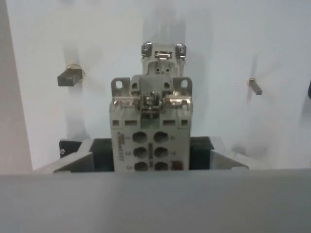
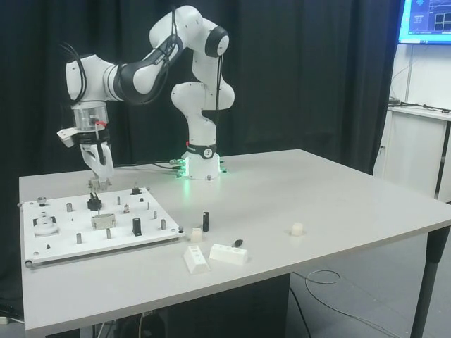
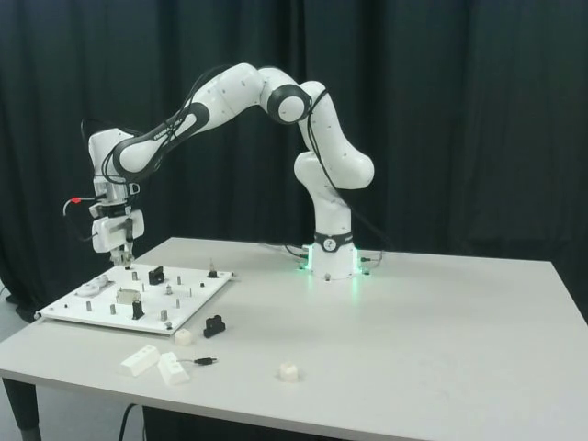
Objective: Place waterproof.
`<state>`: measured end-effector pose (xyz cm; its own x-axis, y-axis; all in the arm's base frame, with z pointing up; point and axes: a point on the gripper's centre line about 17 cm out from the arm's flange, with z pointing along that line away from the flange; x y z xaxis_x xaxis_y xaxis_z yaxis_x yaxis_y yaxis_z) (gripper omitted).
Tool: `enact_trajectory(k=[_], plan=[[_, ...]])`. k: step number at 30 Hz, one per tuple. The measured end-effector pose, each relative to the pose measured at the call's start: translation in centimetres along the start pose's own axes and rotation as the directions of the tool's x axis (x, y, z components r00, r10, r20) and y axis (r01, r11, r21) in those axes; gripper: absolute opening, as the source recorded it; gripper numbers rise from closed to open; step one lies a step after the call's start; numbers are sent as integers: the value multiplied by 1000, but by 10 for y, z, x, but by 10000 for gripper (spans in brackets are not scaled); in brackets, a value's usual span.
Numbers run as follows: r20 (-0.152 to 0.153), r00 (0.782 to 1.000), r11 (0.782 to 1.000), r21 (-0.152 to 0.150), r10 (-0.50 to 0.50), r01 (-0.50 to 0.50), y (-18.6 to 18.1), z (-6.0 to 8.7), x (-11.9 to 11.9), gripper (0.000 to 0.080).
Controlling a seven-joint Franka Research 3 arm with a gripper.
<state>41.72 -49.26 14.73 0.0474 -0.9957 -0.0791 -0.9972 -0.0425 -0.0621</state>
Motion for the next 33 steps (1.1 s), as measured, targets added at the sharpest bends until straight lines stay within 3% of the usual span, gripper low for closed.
enact_trajectory(k=[33], plan=[[3,1000,1000,-8,16,-16,8,0,2,312]])
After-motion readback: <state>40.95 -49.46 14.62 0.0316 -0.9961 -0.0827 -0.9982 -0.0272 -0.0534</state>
